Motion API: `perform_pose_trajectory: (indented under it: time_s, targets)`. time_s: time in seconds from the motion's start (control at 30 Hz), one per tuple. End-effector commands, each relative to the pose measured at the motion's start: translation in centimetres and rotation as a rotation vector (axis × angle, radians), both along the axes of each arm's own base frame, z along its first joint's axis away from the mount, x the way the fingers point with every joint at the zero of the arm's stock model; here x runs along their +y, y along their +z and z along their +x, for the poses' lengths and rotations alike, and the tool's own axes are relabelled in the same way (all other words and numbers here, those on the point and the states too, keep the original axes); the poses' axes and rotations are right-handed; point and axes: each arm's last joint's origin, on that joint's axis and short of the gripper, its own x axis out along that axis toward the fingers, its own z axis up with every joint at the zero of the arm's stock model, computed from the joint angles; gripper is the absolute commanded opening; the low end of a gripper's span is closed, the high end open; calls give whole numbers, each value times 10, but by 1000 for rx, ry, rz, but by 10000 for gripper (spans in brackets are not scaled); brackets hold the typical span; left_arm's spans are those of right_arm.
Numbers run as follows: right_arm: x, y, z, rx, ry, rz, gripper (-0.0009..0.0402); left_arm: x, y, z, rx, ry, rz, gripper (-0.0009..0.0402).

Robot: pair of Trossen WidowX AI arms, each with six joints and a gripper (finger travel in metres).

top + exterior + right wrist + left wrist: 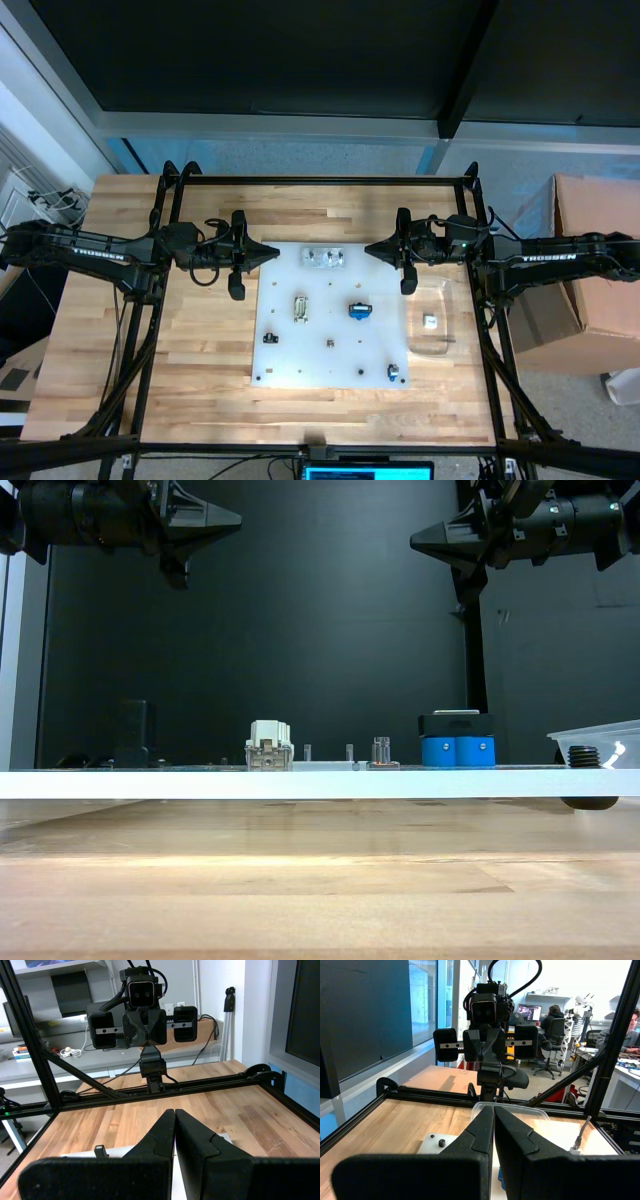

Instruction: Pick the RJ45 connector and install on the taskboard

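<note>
My left gripper (pixel 275 255) hangs high over the white board's (pixel 300 360) far left edge, shut and empty, and the fingers (pixel 480 1130) meet in the left wrist view. Facing it over the far right edge is my right gripper (pixel 368 250), also shut with nothing in it (pixel 175 1111). Neither one holds the connector. The white block (pixel 429 321) in the clear tray (pixel 445 298) looks bare, with no cable running off it. A pale grey piece lies over the top of the blue jack (pixel 394 373), where the connector seems to sit. How deep it sits I cannot tell.
On the board stand a silver fixture (pixel 323 258), a pale socket (pixel 300 308), a blue block with a dark top (pixel 360 310) and a small black part (pixel 270 338). A black frame (pixel 320 181) rings the table. A cardboard box (pixel 590 270) stands off the right edge.
</note>
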Motion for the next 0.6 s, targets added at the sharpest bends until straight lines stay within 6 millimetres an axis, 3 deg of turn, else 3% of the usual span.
perform_pose_trajectory:
  time_s: [0.03,0.6]
  targets:
    - [1,8,1,-21,3,2,0,0,0,0,0,0,0,0]
    - [1,13,2,-34,0,5,0,0,0,0,0,0,0,0]
